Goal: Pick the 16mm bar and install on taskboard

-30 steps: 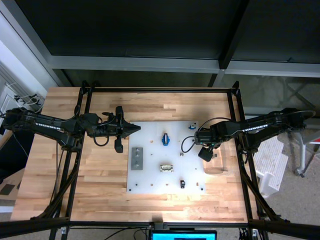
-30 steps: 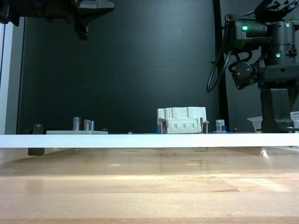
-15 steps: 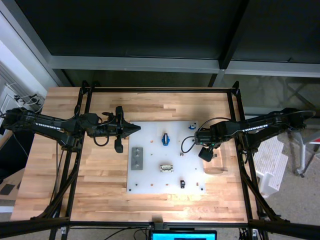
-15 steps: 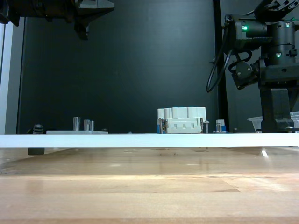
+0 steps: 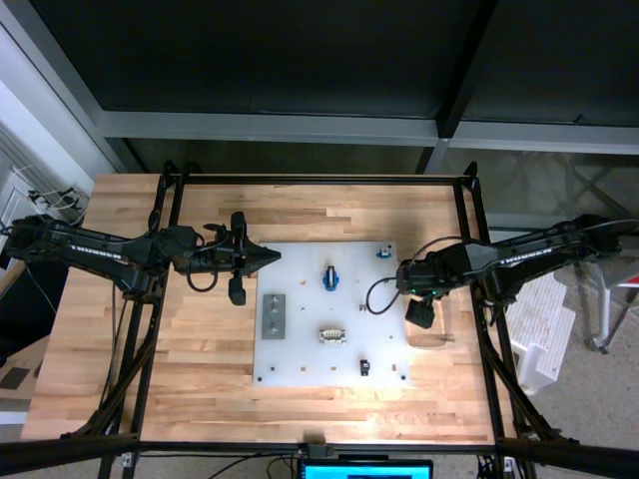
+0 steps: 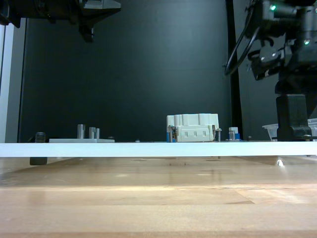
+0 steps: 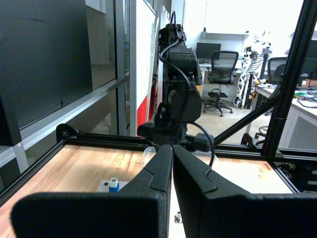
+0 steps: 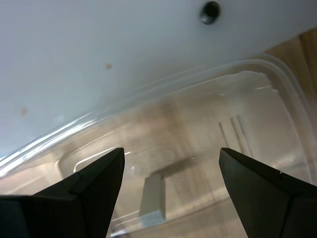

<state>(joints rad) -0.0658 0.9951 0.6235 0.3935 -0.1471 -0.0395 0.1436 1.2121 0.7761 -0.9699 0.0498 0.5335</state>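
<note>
Wooden table (image 5: 200, 399): right gripper (image 8: 171, 150), fingers (image 8: 94, 183) wide, has shifted past taskboard's (image 5: 300, 369) right edge over the loose 16mm bar (image 8: 152, 198), grasp likely next; left gripper (image 7: 172, 146), pinched, above left edge.

Fig. 16mm bar (image 8: 152, 200) lies free in tray (image 5: 445, 337) at taskboard's (image 5: 305, 357) right edge, right gripper (image 5: 421, 315) above; left gripper (image 5: 270, 257) over far-left corner.

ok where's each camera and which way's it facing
High view: above the near edge, looking down; left gripper over the far left corner of the white board, right gripper over the clear tray.
Low view: table height, level along the board; left arm high, right arm lower.
Left wrist view: along the shut left gripper toward the right arm.
Right wrist view: through the open right gripper at the 16mm bar lying free in the tray.
Shared: tray, high and right wrist views.
</note>
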